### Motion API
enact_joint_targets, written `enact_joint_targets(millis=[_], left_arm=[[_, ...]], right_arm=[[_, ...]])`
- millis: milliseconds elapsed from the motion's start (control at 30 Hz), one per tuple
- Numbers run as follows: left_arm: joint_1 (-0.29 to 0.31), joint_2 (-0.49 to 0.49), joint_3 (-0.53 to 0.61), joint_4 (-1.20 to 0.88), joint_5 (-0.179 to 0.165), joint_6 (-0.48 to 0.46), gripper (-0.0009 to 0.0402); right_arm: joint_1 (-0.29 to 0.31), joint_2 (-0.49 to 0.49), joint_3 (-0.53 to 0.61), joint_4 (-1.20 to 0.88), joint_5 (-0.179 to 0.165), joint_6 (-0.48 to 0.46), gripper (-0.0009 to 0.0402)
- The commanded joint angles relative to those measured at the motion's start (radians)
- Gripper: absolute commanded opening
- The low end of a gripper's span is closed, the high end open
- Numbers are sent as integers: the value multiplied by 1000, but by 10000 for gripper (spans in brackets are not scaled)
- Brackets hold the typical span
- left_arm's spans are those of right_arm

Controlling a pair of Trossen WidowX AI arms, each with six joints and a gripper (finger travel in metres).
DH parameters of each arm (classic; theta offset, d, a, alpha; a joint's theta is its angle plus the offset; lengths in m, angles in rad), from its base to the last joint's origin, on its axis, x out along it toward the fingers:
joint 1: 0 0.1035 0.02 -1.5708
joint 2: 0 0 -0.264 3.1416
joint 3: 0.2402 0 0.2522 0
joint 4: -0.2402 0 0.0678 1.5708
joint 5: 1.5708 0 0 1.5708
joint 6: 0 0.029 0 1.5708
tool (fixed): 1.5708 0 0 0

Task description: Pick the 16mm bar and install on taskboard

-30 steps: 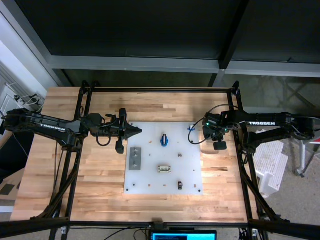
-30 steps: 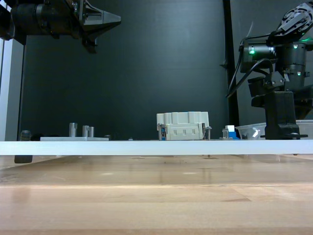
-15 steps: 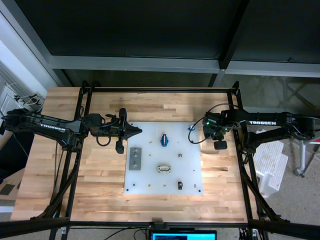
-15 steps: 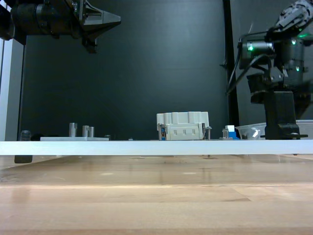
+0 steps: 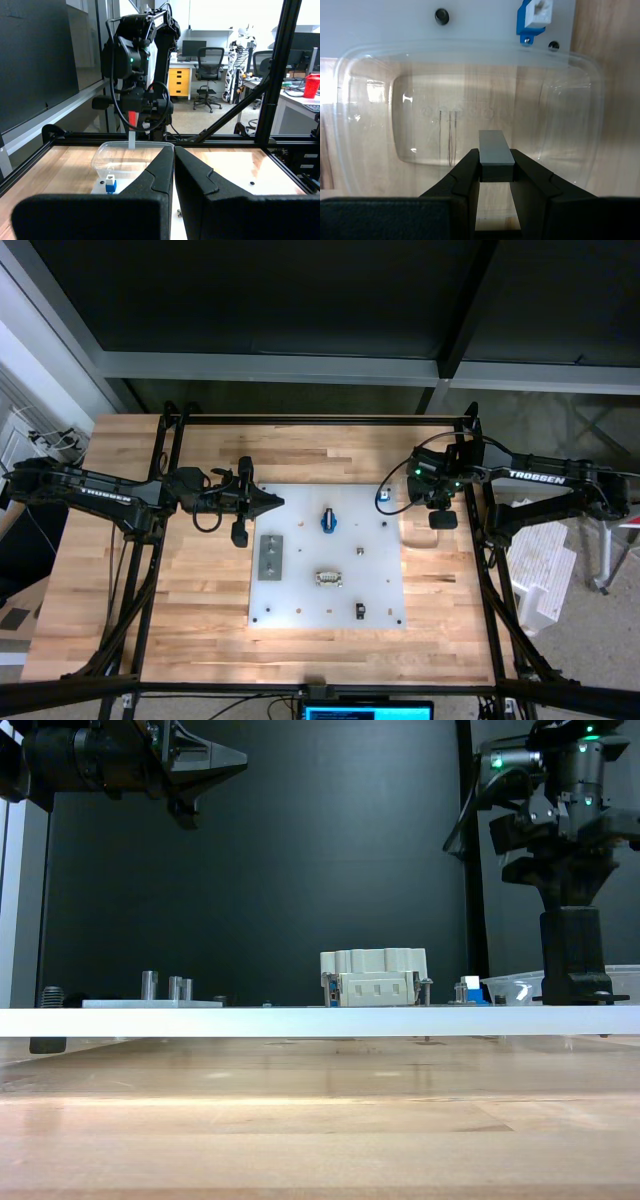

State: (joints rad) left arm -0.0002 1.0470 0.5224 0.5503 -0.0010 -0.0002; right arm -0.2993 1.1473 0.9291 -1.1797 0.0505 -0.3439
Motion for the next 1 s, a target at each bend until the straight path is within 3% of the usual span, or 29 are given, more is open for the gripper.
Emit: enact_joint_targets(millis=[33, 233, 733, 833, 1000], left_arm=[[0, 0, 0, 0, 0, 0, 0], [0, 0, 0, 0, 0, 0, 0], [0, 0, 0, 0, 0, 0, 0], [0, 0, 0, 0, 0, 0, 0], [0, 0, 0, 0, 0, 0, 0]], right_arm=[[4, 0, 28, -25, 1, 70, 7], [71, 2, 63, -45, 1, 183, 7], [386, 95, 130, -46, 15, 466, 7], [454, 125, 137, -45, 47, 537, 7], [562, 183, 168, -42, 55, 631, 7]])
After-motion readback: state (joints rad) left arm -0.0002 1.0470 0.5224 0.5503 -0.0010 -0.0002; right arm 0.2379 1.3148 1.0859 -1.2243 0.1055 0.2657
